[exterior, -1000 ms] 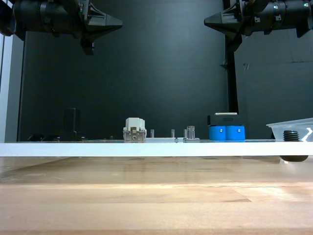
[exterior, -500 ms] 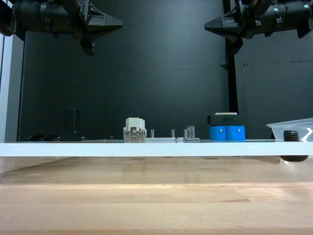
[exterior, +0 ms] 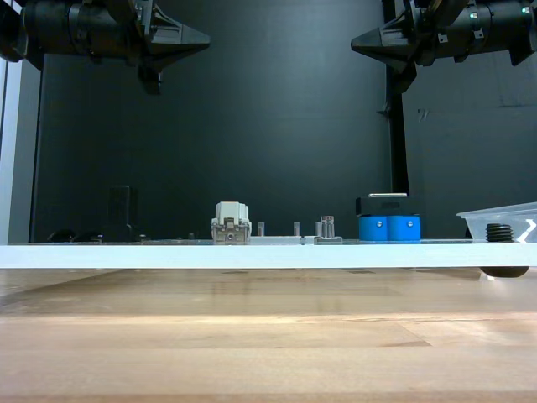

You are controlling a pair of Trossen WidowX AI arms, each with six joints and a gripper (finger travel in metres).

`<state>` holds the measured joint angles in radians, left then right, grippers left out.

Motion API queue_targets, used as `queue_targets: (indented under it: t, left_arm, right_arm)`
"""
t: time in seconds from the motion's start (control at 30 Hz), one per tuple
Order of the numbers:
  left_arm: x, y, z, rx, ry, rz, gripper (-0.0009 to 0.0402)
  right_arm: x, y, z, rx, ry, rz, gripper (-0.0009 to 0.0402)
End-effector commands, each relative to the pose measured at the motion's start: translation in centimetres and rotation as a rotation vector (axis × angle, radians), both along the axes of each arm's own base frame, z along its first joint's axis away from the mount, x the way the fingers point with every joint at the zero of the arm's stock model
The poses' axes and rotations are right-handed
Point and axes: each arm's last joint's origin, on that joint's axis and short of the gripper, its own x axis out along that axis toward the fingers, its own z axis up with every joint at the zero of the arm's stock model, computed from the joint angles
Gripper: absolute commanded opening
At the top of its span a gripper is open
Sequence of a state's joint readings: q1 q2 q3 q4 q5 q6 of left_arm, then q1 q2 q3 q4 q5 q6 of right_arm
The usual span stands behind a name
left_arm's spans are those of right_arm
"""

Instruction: Pick the RJ45 connector and install on the taskboard

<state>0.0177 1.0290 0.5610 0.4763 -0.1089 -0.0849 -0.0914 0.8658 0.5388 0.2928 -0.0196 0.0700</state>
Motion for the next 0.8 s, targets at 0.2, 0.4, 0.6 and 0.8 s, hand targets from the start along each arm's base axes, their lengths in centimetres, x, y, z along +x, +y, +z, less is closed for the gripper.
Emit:
queue_targets:
  t: [0.2, 0.4, 0.6, 0.8]
  left_arm:
    - [0.0, 0.0, 0.0, 0.000, 0.000, 0.000, 0.0000]
    - [0.0, 0.0, 0.0, 0.000, 0.000, 0.000, 0.0000]
    - [0.0, 0.0, 0.0, 0.000, 0.000, 0.000, 0.0000]
    - [0.0, 0.0, 0.0, 0.000, 0.000, 0.000, 0.0000]
  right_arm:
    - [-0.8, 0.3, 0.2, 0.071, 0.119, 0.007, 0.0000]
    - [-3.1, 1.4, 0.5, 0.090, 0.261, 0.052, 0.0000]
    - [-5.9, 1.9, 0.9, 0.104, 0.445, 0.050, 0.0000]
    - [-8.5, 2.3, 2.1, 0.086, 0.611, 0.043, 0.0000]
